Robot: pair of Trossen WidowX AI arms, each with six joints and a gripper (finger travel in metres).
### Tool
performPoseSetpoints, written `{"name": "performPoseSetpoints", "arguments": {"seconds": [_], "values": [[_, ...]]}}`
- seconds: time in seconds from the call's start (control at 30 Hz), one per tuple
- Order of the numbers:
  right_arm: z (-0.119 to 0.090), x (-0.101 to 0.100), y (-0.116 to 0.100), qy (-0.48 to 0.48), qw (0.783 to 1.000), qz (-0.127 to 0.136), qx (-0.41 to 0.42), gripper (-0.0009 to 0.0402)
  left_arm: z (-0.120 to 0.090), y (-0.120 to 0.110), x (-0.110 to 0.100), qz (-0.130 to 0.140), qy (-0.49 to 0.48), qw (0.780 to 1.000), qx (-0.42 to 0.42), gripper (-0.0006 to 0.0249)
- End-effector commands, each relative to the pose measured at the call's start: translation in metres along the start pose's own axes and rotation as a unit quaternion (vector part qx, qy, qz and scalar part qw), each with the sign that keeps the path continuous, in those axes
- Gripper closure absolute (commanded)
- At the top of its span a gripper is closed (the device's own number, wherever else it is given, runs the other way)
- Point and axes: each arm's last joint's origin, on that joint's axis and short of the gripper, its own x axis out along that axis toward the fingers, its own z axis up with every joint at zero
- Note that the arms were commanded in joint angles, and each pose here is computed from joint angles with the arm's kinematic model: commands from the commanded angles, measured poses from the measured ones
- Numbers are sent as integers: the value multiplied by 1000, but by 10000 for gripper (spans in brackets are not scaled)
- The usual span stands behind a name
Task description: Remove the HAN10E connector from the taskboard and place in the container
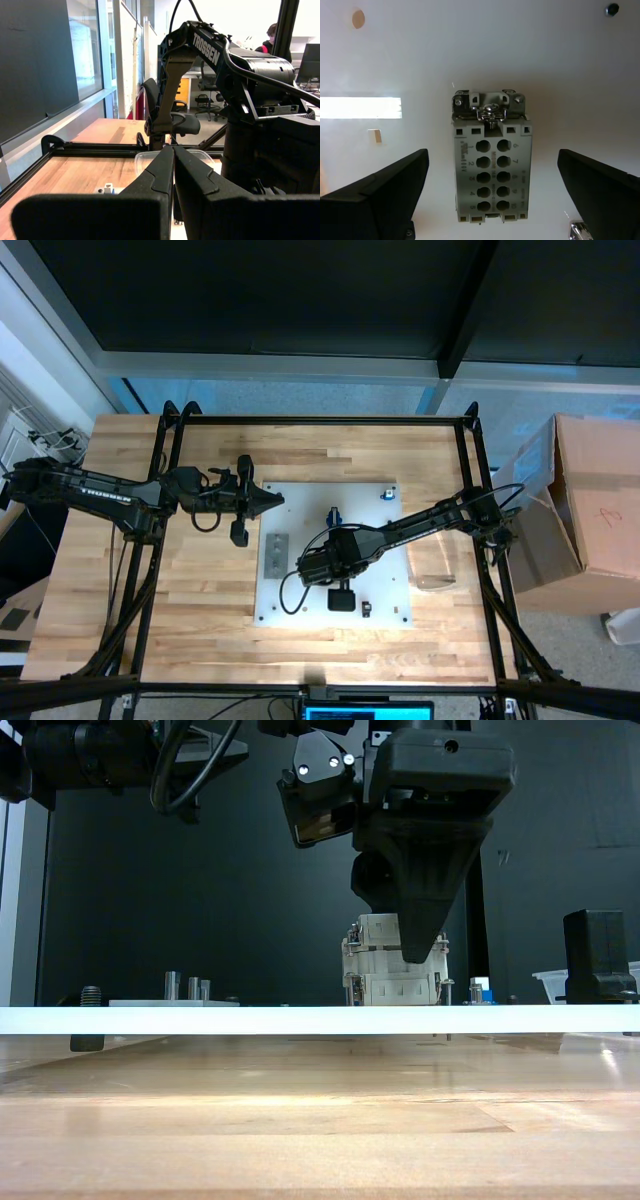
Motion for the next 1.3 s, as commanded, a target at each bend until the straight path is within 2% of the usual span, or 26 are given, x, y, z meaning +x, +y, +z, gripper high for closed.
{"name": "performPoseSetpoints", "arguments": {"seconds": [0.03, 0.43, 0.53, 0.97, 1.13, 1.3], "values": [[0, -2, 0, -5, 1000, 1, 0, 71, 0, 0, 0, 0, -1, 1000, 0, 243], [2, -4, 0, -14, 1000, 6, 1, 171, 0, 0, 0, 0, -1, 1000, 0, 243], [2, -4, 1, -10, 1000, 19, 1, 198, 0, 0, 0, 0, -1, 1000, 0, 243], [2, -4, 1, -10, 1000, 21, 1, 333, 0, 0, 0, 0, -1, 1000, 0, 243], [1, -8, 1, -15, 1000, 23, 1, 365, 0, 0, 0, 0, -1, 1000, 0, 243], [0, -17, 0, -25, 999, 26, 2, 377, 0, 0, 0, 0, -1, 1000, 0, 243]]}}
